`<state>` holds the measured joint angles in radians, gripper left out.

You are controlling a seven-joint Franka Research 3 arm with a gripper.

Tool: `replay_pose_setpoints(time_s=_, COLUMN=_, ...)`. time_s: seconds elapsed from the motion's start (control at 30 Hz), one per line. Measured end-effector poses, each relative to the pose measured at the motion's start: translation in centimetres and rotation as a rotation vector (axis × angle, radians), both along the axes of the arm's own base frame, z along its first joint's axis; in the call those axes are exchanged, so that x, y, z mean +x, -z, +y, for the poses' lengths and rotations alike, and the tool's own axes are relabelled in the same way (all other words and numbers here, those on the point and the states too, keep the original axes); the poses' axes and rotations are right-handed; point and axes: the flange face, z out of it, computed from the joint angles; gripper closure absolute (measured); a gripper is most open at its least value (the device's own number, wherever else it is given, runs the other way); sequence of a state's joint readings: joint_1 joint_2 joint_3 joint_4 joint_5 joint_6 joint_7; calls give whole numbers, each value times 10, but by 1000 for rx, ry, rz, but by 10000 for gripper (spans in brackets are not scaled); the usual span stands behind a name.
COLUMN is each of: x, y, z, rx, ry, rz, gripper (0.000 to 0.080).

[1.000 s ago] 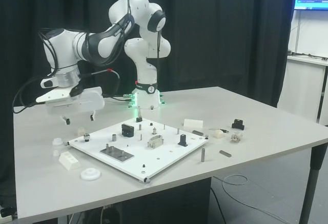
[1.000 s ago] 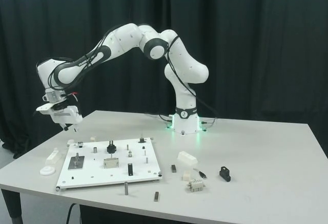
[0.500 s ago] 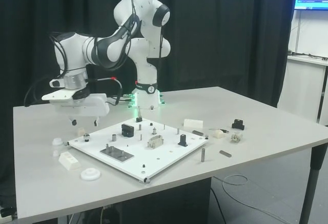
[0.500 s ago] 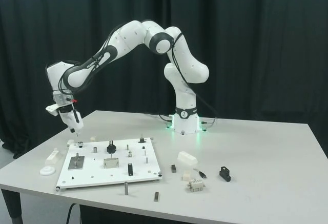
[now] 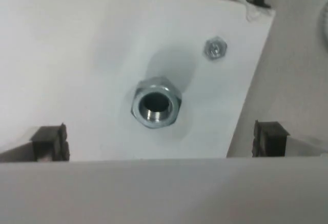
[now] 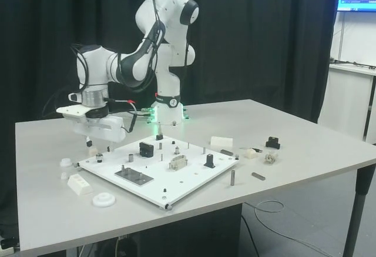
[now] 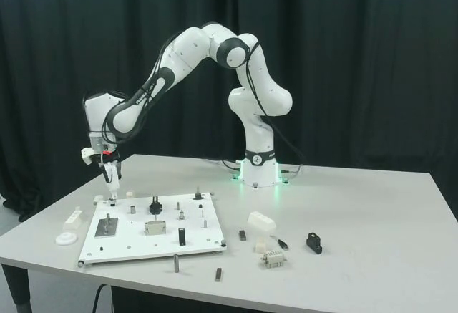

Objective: Remove bolt 4.

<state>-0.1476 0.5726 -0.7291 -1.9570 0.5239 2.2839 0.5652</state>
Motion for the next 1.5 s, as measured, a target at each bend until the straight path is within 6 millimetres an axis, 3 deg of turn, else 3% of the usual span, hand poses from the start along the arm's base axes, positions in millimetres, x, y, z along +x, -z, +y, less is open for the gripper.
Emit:
replay_pose_setpoints(time_s=0.37, x=-7, y=10, z=14, rx=-53, ry=85, rz=-9, gripper=3)
replay_pose_setpoints(time_s=0.87, x=-1, y=9, z=13, rx=-104, ry=113, rz=-30, gripper=3)
replay_pose_setpoints(time_s=1.5, x=11, y=30, z=14, rx=-114, ry=155, rz=-9, gripper=3)
